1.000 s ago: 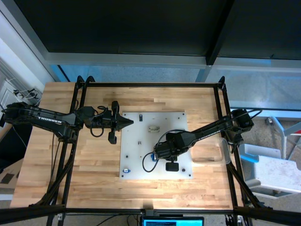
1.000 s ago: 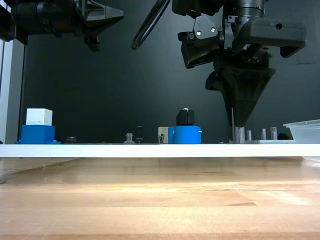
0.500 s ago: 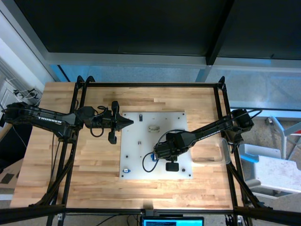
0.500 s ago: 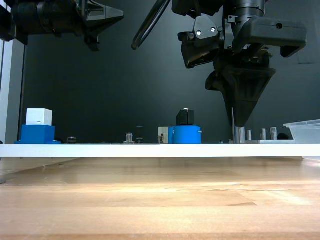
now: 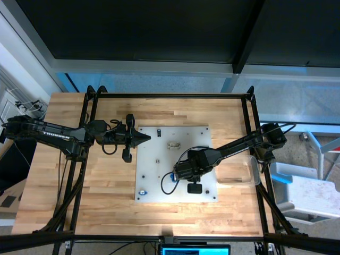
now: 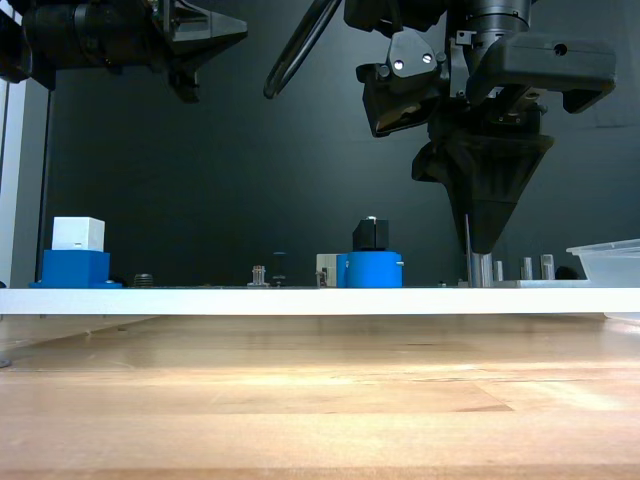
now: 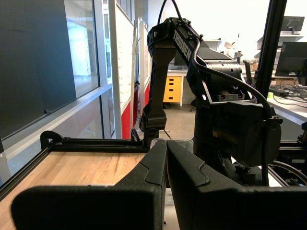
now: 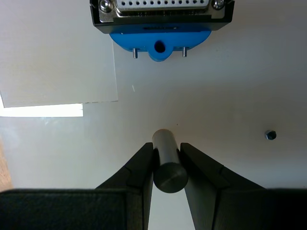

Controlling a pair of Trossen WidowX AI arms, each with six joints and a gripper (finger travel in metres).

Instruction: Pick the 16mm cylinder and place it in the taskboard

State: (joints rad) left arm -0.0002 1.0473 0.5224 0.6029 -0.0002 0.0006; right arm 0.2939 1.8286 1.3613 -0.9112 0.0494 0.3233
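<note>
The right claw [image 8: 166, 147] was clamped on the little grey peg [image 8: 167, 165], one finger touching each side; the peg stood upright with its far end down at the white board [image 8: 230, 86], though I couldn't tell whether it sat in a hole or just on the surface; a blue plug with a row of pins [image 8: 160, 40] sat on the board just beyond it. From the table-level camera the peg [image 6: 480, 268] poked out under the claw tips [image 6: 481, 250], right down at board level; a blue round block [image 6: 374, 269] stood near it at 9 o'clock. From overhead the right claw [image 5: 178, 174] hung just toward 6 o'clock of the board's [image 5: 159, 175] middle; a clear tray [image 5: 254, 172] lay beside the board at 3 o'clock. The left claw [image 5: 144, 137] hovered high over the board's 10 o'clock edge, well apart from the peg; its fingers [image 7: 153, 165] were pressed together on nothing.
</note>
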